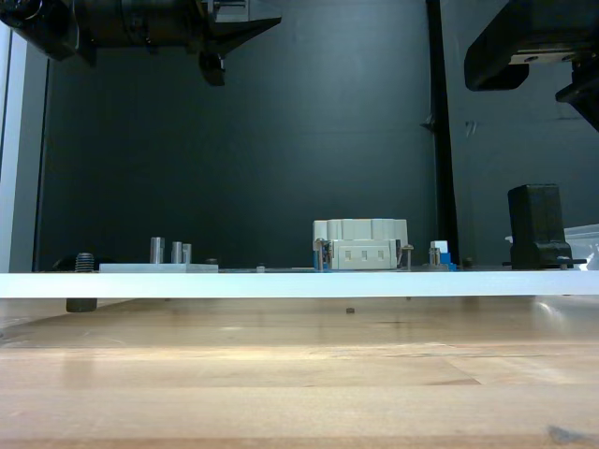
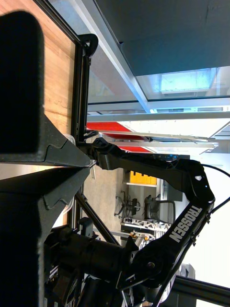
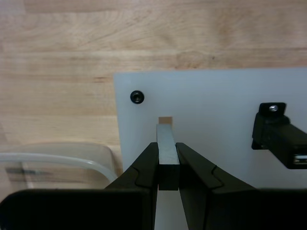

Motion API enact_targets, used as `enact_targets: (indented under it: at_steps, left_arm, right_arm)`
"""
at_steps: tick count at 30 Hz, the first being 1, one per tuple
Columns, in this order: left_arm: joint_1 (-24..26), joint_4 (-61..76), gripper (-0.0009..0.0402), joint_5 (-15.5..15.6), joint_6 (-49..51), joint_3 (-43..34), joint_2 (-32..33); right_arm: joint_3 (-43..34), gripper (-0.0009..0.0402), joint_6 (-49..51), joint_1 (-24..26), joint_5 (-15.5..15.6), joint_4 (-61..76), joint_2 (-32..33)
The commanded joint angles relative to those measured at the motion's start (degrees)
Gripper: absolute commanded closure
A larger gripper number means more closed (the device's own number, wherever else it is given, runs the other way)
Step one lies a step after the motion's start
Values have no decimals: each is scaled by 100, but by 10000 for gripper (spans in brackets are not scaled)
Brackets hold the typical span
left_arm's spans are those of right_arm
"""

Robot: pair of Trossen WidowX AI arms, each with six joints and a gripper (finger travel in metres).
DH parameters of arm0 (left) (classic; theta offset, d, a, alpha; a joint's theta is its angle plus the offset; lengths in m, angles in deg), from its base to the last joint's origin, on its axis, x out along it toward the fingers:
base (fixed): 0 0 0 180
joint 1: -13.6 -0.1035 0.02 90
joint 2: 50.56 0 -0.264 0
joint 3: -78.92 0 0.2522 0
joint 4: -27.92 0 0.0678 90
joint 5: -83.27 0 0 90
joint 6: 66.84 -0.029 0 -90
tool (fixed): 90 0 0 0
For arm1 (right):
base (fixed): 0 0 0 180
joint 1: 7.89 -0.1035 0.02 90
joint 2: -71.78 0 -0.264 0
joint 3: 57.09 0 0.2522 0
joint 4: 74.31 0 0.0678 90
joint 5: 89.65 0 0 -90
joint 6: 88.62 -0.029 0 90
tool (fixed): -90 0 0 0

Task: Pick the 16mm bar and place in it's hole on the taskboard

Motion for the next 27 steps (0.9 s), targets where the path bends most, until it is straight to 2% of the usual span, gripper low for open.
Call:
enact_targets:
  at_steps: [1,27]
  left_arm:
    - [-2,-2,393,-2,-2,0,2]
    - [-2,-2,393,-2,0,0,2]
  right_arm:
    - [2,394,17,-15,-4,-31,11]
    - [68,393,164,-68,-2,-151,44]
